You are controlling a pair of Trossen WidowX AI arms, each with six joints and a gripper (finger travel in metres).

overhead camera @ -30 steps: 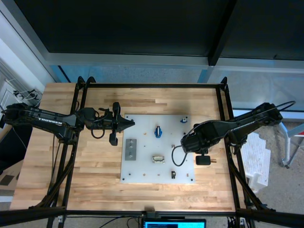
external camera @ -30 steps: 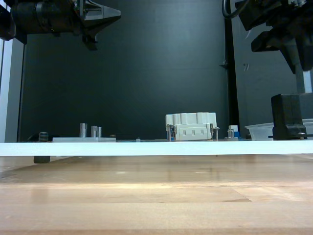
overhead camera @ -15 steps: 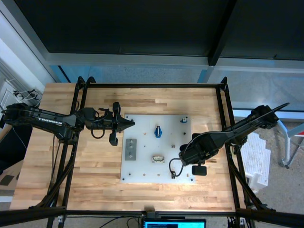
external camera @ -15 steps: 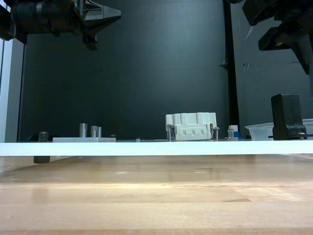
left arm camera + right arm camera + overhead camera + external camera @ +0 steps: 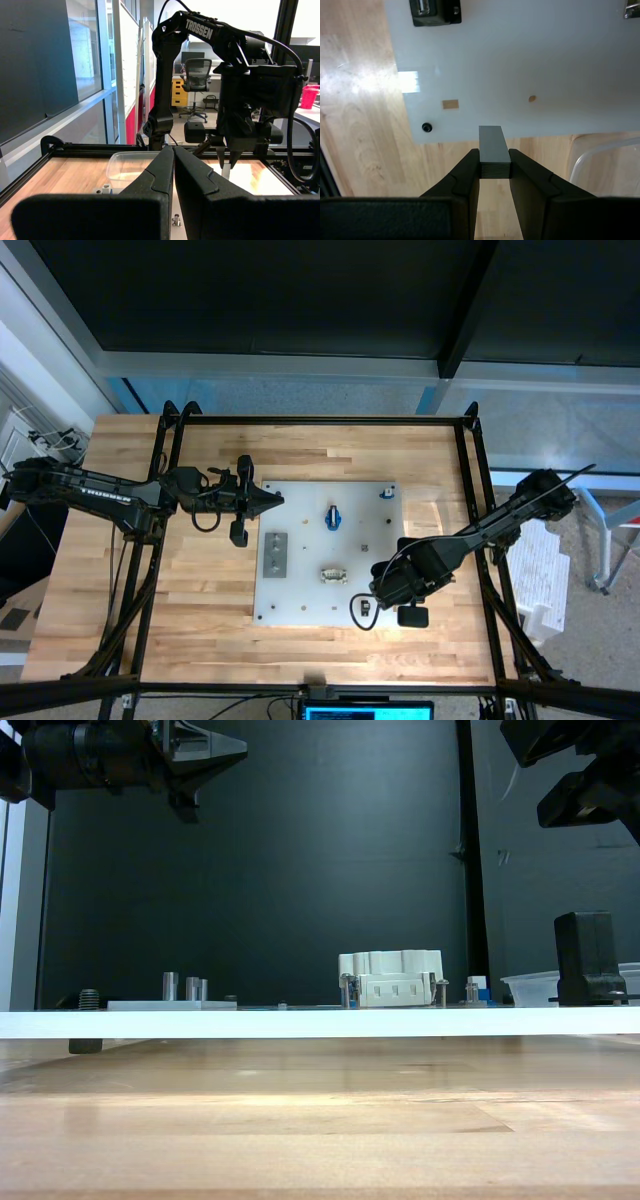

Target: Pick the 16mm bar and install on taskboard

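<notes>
R gripper (image 5: pixel 494 167) is clenched on the 16mm bar (image 5: pixel 494 152). The short grey stub is pinched between both fingers (image 5: pixel 465 175), w/ its end sticking out past the tips. In the R wrist view the bar hangs above the edge of the white taskboard (image 5: pixel 520 60), where board meets wood table (image 5: pixel 365 125). Also seen there: a small black part (image 5: pixel 434 10) on the board, a tan label (image 5: pixel 450 104), a small black screw head (image 5: pixel 425 127) near the board's corner, and the rim of a clear tray (image 5: pixel 605 160) off the board.

High view: R gripper (image 5: pixel 372 598) sits lower centre-right of frame, over the taskboard's (image 5: pixel 300 600) near right corner; bar not visible from here. Grey block w/ two holes (image 5: pixel 274 554) is at the board's left, blue clip (image 5: pixel 333 517) up the middle, white connector (image 5: pixel 333 575) centre.

L gripper (image 5: pixel 272 499) is at centre-left of frame, above the board's far left corner, well apart from the R one. L wrist view shows its fingers (image 5: pixel 160 175) pressed together, holding nothing.

Low view: L gripper (image 5: pixel 215 750) is high in the upper left of frame, and the connector (image 5: pixel 392 978) stands mid-frame on the board.
</notes>
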